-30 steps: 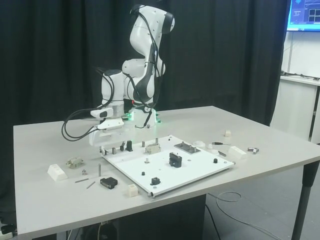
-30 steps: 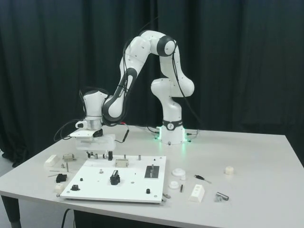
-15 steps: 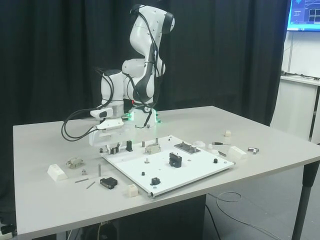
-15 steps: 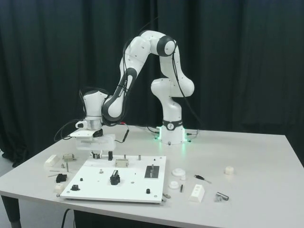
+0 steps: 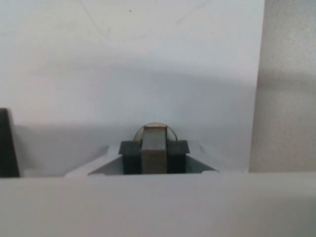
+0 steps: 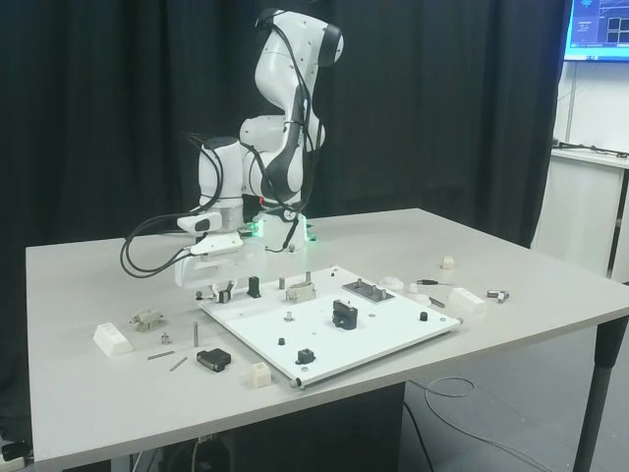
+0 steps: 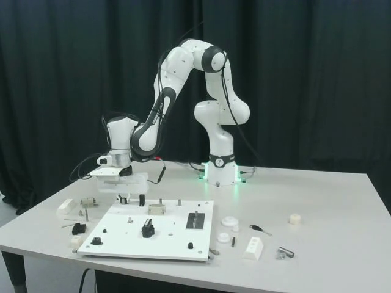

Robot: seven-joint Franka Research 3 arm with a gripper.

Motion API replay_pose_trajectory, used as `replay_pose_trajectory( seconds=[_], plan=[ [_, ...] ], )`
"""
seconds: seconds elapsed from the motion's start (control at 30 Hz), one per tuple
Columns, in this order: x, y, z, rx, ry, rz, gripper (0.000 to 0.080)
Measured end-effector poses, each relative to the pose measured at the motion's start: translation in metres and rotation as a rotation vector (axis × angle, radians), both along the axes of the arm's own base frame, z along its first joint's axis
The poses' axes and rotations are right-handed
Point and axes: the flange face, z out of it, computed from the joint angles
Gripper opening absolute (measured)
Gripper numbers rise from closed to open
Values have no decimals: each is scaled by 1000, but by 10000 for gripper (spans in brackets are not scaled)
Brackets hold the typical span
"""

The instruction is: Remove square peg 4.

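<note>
A black curtain backs a grey table on which a white board lies among scattered small parts. In the first room view the white arm reaches down to the board's far corner, and its gripper holds the peg clear of the board, just beside a black block; a second ago the peg stood lower by the board with the jaws about it, so it has since been drawn up out of its seat. In the second room view the gripper hangs over the same corner with the peg between the fingers, the black block close at its side, and the lift reads the same against the earlier frames there. In the wrist view the jaws are narrow, clamped on the grey peg dead between the fingertips, and the white board lies beyond. The pull looks done; what remains, I judge, is to carry the peg off and set it down.
</note>
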Motion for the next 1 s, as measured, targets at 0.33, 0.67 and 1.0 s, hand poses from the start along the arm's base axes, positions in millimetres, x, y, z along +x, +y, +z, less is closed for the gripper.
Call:
replay_pose_trajectory(
  seconds=[0.33,0.67,1.0],
  plan=[
    [0,-1,2,2,-3,-2,97],
    [-3,-6,20,34,-21,-10,96],
    [-8,-11,41,66,-38,-2,96]
  ],
)
